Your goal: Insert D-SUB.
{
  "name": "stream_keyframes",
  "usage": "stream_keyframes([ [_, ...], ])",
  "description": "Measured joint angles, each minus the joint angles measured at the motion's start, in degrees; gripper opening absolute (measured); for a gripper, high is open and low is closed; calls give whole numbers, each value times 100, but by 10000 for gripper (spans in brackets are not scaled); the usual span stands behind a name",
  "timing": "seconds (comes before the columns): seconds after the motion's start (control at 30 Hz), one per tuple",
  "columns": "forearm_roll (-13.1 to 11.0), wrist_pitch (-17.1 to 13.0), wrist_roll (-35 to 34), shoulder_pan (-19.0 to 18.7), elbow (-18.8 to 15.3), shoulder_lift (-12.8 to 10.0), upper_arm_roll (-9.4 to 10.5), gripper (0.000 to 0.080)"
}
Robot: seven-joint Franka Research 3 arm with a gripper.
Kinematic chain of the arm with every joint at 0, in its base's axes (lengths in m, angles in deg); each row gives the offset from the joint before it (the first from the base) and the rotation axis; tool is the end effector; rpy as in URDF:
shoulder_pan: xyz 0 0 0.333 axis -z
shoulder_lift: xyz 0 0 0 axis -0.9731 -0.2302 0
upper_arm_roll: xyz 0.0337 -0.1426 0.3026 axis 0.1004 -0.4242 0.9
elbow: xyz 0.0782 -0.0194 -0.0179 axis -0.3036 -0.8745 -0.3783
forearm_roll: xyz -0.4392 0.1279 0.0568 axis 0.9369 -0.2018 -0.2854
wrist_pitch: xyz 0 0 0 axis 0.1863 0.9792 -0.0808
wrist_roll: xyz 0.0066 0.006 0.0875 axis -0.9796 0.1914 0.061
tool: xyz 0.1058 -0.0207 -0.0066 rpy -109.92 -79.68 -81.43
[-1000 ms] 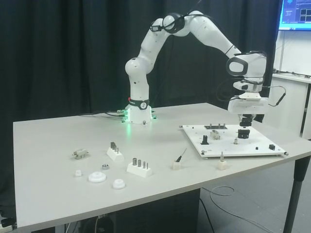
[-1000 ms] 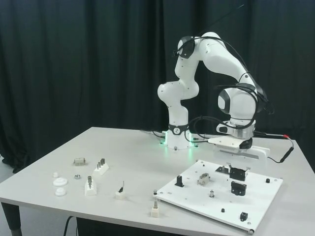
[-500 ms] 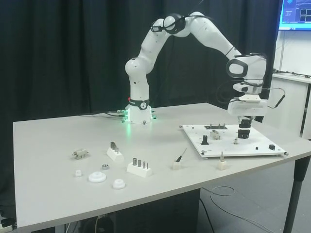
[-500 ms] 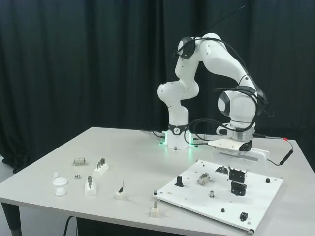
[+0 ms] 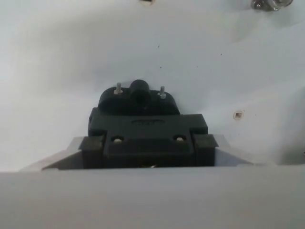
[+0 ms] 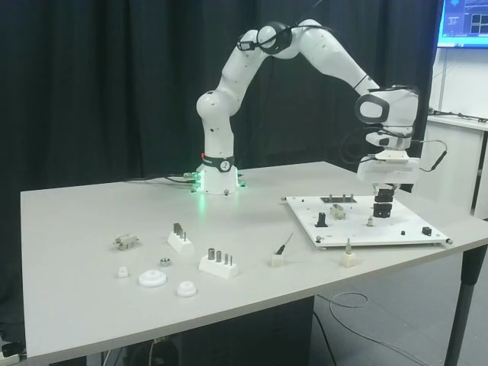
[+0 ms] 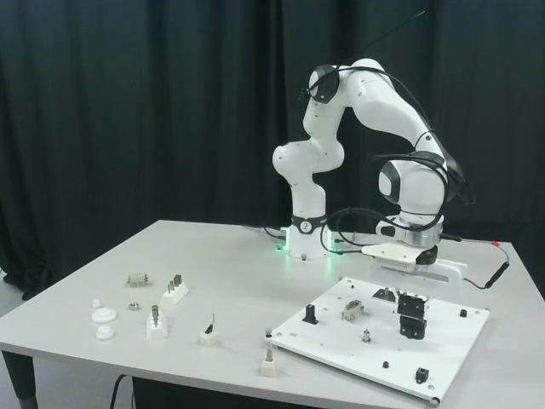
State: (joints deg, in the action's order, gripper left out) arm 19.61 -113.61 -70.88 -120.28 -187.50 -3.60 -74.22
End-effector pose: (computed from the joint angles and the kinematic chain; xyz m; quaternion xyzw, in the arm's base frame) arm 0.6115 0.3654 0.2421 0.8681 -0.4954 -0.0148 0.0274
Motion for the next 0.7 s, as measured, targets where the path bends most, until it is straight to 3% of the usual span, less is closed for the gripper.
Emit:
stream_keyframes([
  [0.7, -64, -112, -227, -25, -27, -26, -3, 387],
])
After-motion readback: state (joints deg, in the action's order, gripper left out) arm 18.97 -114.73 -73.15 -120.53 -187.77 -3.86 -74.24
